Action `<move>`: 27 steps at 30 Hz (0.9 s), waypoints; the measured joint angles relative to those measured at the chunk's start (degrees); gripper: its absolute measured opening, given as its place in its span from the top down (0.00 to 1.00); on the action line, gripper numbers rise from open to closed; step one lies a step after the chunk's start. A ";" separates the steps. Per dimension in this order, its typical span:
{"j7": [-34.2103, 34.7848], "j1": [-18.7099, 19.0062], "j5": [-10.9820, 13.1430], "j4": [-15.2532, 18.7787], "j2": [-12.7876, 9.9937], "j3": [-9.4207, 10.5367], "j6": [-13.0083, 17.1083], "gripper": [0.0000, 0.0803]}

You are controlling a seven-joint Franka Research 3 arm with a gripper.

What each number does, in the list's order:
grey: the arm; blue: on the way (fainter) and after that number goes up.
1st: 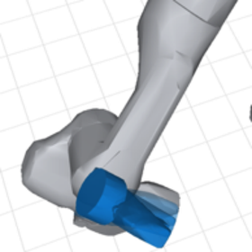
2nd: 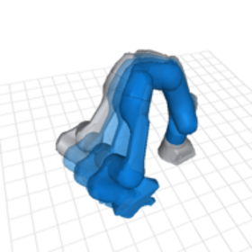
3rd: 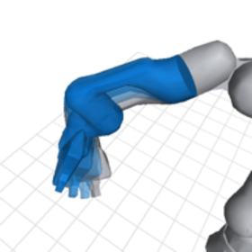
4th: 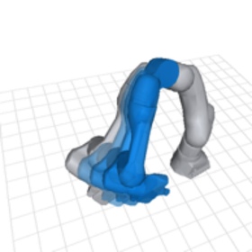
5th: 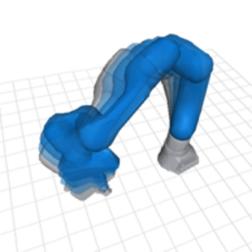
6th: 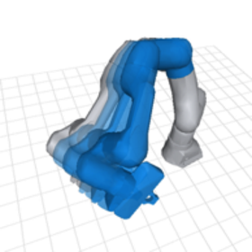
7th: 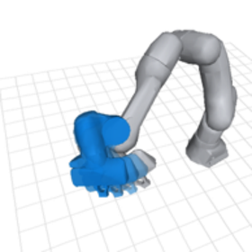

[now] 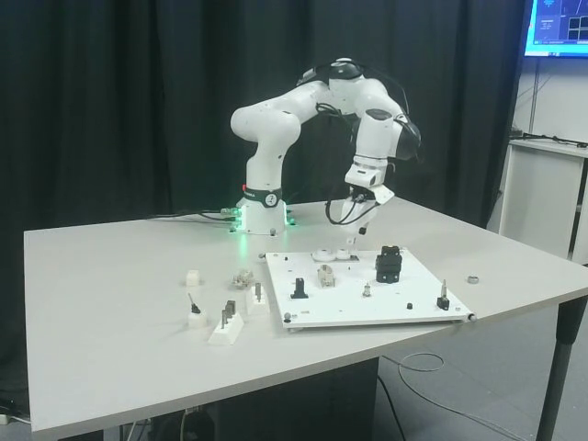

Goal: Insert small gear.

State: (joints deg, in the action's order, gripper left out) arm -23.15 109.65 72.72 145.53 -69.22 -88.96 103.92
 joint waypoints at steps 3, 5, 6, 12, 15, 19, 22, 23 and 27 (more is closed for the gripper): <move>0.00 -0.01 0.38 0.07 0.00 0.76 0.29 0.00; 0.00 -0.03 0.89 0.13 -0.01 1.32 0.58 0.00; 0.00 -0.03 1.14 0.15 -0.03 1.59 0.81 0.00; 0.01 0.00 1.49 0.16 -0.04 2.22 1.57 0.00; 0.01 0.03 1.51 0.16 -0.04 2.24 1.62 0.00; 0.01 0.12 1.52 0.16 -0.04 2.26 1.62 0.00; 0.01 0.19 1.52 0.16 -0.04 2.30 1.62 0.00; 0.01 0.22 1.52 0.16 -0.05 2.32 1.63 0.00; 0.01 0.25 1.57 0.16 -0.05 2.52 1.77 0.00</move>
State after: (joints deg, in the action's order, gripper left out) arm -23.14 109.90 74.29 145.68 -69.26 -86.44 105.68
